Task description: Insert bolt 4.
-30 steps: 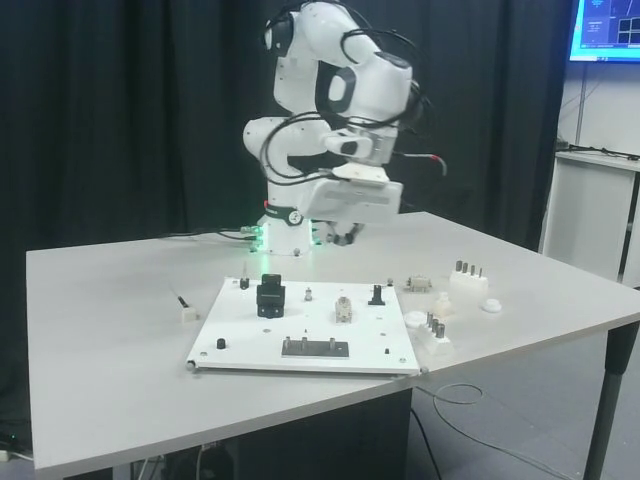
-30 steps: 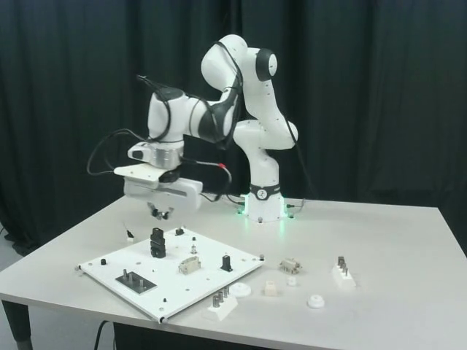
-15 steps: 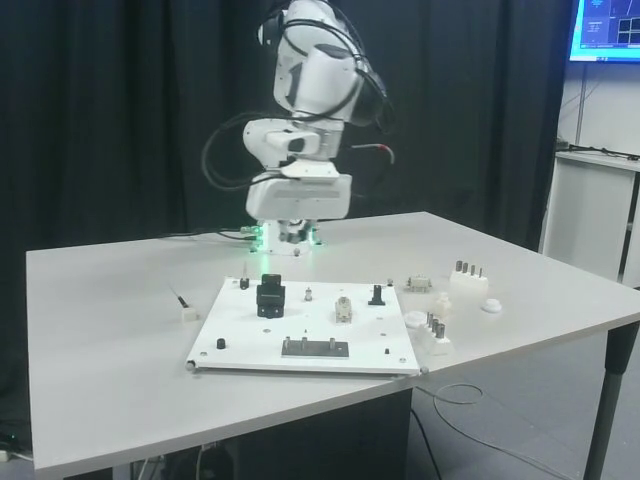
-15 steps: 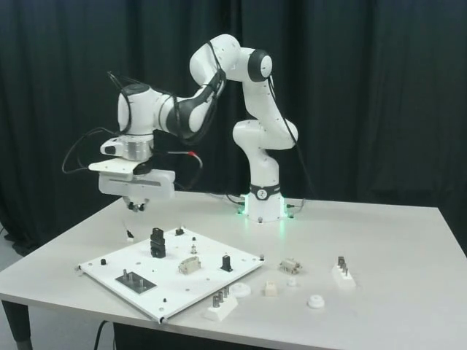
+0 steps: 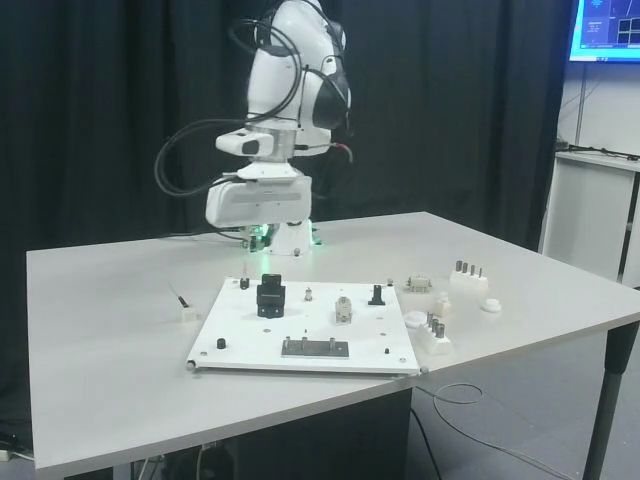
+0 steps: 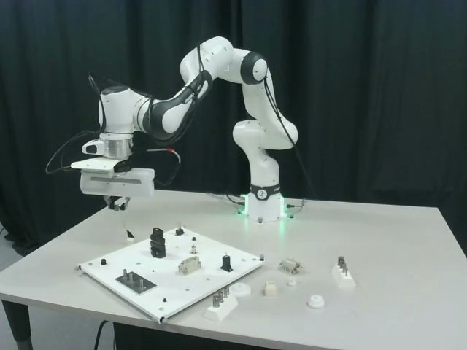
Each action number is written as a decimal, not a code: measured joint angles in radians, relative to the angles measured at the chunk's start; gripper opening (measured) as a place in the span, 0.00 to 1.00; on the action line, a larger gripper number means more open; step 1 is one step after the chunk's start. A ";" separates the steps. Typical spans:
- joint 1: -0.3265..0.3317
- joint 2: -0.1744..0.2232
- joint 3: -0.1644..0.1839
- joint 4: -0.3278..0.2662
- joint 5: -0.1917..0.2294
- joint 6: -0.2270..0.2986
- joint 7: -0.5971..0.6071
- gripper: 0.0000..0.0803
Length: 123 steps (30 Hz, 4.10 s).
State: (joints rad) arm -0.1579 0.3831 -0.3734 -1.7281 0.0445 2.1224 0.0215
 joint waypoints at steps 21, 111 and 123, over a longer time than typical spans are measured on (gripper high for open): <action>0.000 0.085 -0.066 0.000 0.064 0.072 -0.366 0.29; -0.084 0.371 -0.083 0.193 0.343 0.102 -0.749 0.29; -0.084 0.383 -0.082 0.193 0.350 0.085 -0.749 0.29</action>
State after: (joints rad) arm -0.2416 0.7658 -0.4555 -1.5351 0.3943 2.2073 -0.7276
